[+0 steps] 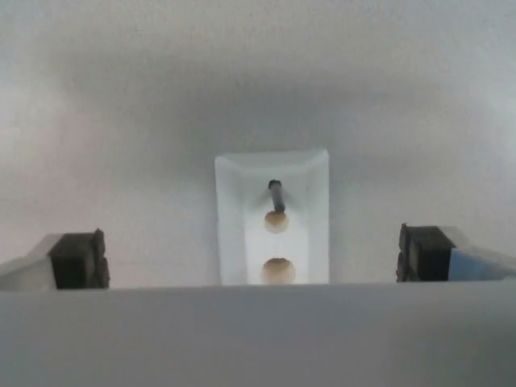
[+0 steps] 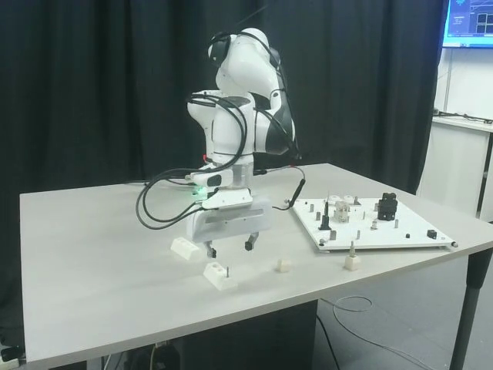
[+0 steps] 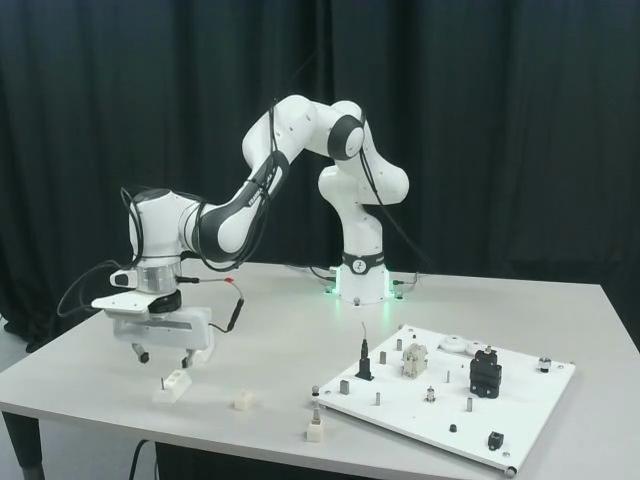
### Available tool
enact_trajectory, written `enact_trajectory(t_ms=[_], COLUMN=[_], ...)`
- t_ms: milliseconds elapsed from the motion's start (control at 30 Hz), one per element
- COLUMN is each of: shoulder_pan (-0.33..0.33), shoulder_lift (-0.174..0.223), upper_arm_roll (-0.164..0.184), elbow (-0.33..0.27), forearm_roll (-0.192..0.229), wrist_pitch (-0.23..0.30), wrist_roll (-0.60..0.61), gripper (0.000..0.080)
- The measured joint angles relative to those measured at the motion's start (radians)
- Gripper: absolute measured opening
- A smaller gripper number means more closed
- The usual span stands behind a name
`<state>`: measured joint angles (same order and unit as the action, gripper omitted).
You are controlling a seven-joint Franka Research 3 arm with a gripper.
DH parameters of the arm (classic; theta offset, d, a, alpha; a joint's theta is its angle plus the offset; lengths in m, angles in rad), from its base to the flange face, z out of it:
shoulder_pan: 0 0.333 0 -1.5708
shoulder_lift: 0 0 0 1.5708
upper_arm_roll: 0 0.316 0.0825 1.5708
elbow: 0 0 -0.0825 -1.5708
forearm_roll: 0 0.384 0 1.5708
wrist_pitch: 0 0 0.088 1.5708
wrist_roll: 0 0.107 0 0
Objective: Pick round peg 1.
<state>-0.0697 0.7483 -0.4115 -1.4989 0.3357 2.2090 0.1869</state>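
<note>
A: Where's the round peg 1 (image 1: 276, 195)?

B: It stands in a small white holder block (image 1: 272, 218) on the grey table (image 2: 92, 231), near the front edge, directly under the gripper (image 1: 251, 258). In the first room view the block (image 2: 219, 275) lies just below the black fingertips; in the second room view it (image 3: 173, 385) sits near the table's front left corner.

A: Room around it?

B: Fair. Another white block (image 2: 184, 247) lies close behind it, and a small white cube (image 2: 283, 265) sits off to one side, apart from it. The white assembly board (image 2: 370, 225) with its parts is well apart. The table edge is near on the camera side in both room views, with bare surface between it and the block.

A: How does the peg look?

B: Thin, dark, short. In the wrist view it rises from one of the round holes in the block; a second hole beside it is unfilled.

A: Which way does it point?

B: Upright, long axis vertical, as the second room view shows (image 3: 163, 381). The block's long side runs across the line between the two fingers.

A: And the fingers?

B: Spread wide, one black pad (image 1: 78, 260) either side of the block, both clear of it and above it, gripping nothing. The gripper (image 3: 162, 356) hangs from the white arm (image 3: 260, 180), pointing straight down.
</note>
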Motion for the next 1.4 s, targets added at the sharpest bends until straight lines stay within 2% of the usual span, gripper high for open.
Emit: enact_trajectory(t_ms=[300,733,1400], shoulder_pan=[0.001,-0.003,-0.013], shoulder_lift=[0.039,0.079,0.108], upper_arm_roll=[0.000,-0.002,0.001], elbow=[0.048,0.075,0.089], forearm_roll=[-0.004,-0.053,-0.053], wrist_pitch=[-0.027,-0.028,-0.024], wrist_roll=[0.027,0.022,-0.005], gripper=[0.0800,0.0800,0.0800])
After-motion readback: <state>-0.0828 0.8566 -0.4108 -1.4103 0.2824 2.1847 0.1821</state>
